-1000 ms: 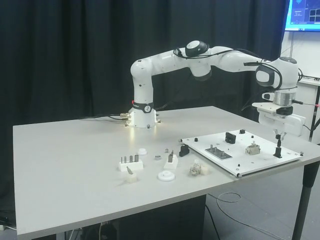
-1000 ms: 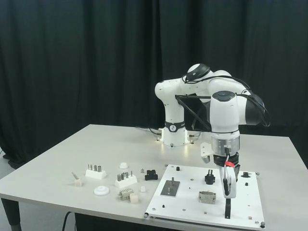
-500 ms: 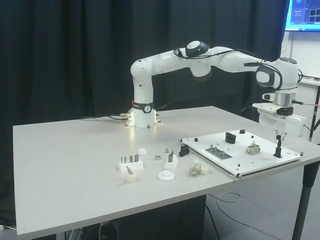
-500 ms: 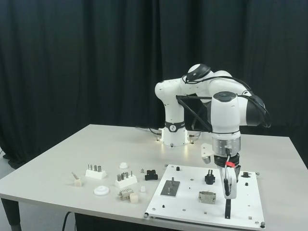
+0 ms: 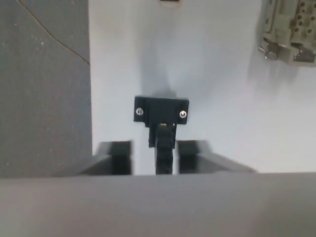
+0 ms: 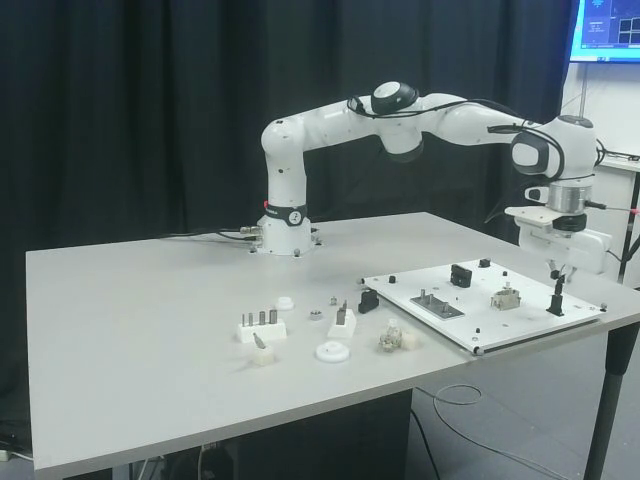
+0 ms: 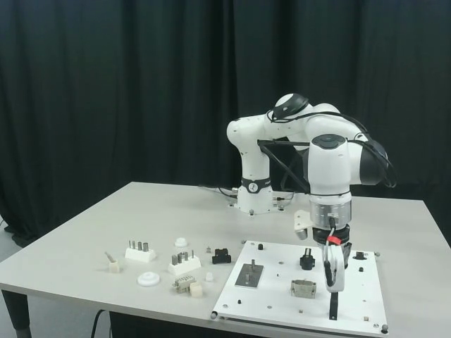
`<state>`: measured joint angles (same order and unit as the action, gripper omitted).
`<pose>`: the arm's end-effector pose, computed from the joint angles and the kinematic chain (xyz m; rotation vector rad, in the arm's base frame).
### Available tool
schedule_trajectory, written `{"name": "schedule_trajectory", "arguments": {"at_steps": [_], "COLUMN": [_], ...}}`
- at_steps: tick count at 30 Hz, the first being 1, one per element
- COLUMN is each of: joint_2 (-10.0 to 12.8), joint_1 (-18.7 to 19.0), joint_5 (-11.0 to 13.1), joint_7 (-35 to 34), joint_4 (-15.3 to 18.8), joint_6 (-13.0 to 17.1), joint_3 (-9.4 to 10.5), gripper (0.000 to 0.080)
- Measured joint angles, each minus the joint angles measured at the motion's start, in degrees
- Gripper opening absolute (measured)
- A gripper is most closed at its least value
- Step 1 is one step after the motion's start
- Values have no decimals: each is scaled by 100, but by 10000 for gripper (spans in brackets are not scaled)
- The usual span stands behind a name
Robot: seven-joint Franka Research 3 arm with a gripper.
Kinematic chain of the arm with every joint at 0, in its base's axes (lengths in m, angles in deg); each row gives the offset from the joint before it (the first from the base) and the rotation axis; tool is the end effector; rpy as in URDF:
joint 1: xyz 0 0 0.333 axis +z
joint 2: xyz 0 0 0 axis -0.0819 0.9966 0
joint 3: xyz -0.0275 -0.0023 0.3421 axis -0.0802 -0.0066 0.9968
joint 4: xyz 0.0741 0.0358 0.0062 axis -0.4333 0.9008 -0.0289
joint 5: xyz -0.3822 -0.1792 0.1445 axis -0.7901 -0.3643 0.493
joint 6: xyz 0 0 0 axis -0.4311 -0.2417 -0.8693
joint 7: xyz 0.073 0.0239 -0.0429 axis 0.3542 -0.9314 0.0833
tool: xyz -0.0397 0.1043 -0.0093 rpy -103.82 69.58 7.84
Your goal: Insert USB.
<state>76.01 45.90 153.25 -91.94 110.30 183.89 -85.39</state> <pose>0.7968 0.3181 0.2760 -1.2978 2.8096 0.0828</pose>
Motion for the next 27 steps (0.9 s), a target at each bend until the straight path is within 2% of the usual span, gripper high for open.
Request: {"name": "schedule_trajectory", "arguments": {"at_steps": [8, 9, 14, 15, 27], "joint_2": [-1, -2, -27, -39, -187], "joint_1": [-16, -16, -17, -18, -13], "joint_5": [-76, -76, -76, -76, -72], "joint_7": [90, 90, 89, 87, 82], "joint_4": [7, 7, 7, 7, 6], "joint_6": [0, -4, -55, -75, -322], "joint_3": [-23, -31, -66, -69, -146], "gripper": [87, 675, 675, 776, 795]}}
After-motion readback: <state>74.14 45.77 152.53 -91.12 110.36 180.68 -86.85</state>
